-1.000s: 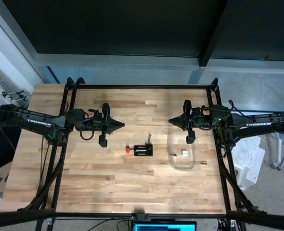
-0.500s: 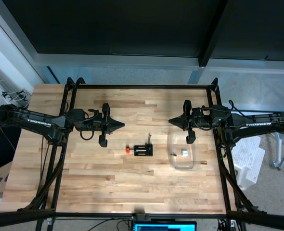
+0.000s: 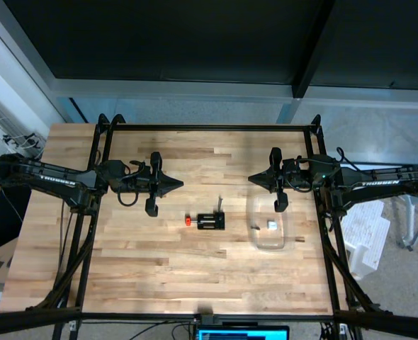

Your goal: Remove the USB-C connector from taskboard and place in the container

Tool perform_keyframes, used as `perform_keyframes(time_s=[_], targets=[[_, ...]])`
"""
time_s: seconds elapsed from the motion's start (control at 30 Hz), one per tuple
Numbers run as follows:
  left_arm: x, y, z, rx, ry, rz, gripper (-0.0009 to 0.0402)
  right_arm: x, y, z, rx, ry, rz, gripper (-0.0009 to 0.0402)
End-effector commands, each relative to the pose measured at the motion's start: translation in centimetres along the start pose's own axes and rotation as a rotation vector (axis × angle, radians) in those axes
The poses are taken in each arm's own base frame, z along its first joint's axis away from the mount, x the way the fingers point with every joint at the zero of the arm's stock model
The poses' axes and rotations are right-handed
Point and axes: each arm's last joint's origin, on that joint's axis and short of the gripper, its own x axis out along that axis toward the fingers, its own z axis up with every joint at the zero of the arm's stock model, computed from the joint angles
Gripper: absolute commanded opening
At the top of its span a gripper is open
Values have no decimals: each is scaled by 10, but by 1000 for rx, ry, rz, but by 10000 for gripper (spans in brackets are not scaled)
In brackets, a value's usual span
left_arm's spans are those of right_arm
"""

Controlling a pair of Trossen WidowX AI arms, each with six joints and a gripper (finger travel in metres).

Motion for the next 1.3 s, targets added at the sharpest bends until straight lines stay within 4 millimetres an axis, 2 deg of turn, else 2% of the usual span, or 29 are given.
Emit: perform_keyframes(time_s=[0.03,1.3], targets=[[0,0,0,0,0,0,0,0,0,-2,4,5,0,0],[0,0,0,0,0,0,0,0,0,-4,5,24,-2,0]])
